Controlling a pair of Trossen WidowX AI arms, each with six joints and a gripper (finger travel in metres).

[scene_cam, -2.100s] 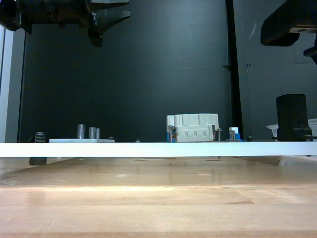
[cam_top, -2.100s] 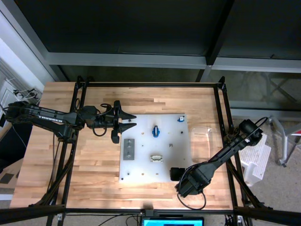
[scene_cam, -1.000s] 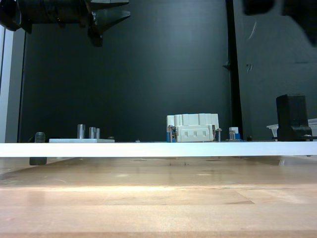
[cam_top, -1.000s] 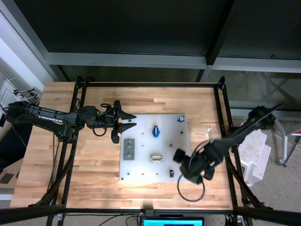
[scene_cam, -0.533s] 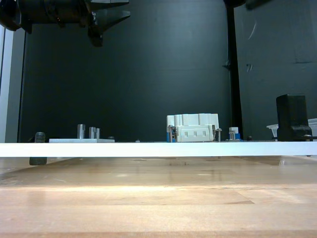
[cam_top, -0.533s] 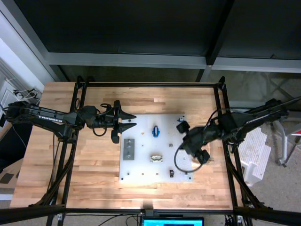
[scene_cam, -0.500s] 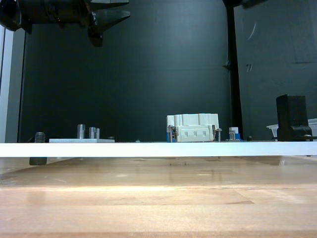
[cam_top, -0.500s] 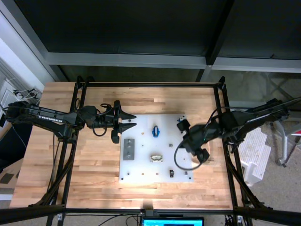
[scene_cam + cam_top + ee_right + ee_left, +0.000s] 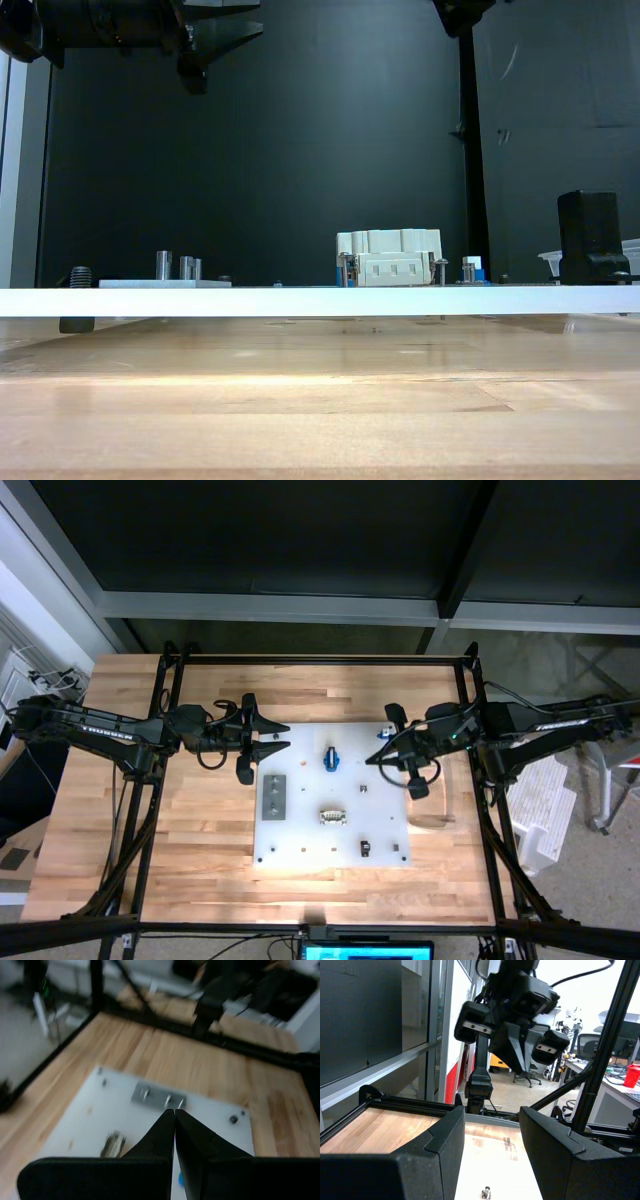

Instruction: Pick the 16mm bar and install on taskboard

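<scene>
- While I cannot pick out the 16mm bar with certainty, three short metal posts (image 9: pixel 185 267) stand upright in the grey plate (image 9: pixel 273 798) on the taskboard (image 9: pixel 300 830). I cannot tell whether one of them is the bar.
- My right gripper (image 9: pixel 375 758) hangs high over the far right part of the taskboard. Its jaws are pressed together, and nothing shows between them.
- My left gripper (image 9: pixel 280 737) hovers above the taskboard's far left corner, jaws spread wide and empty.
- I judge the pick is not yet made.
- Next I would need to locate the bar, open the right jaws, and come down squarely over it before closing.
</scene>
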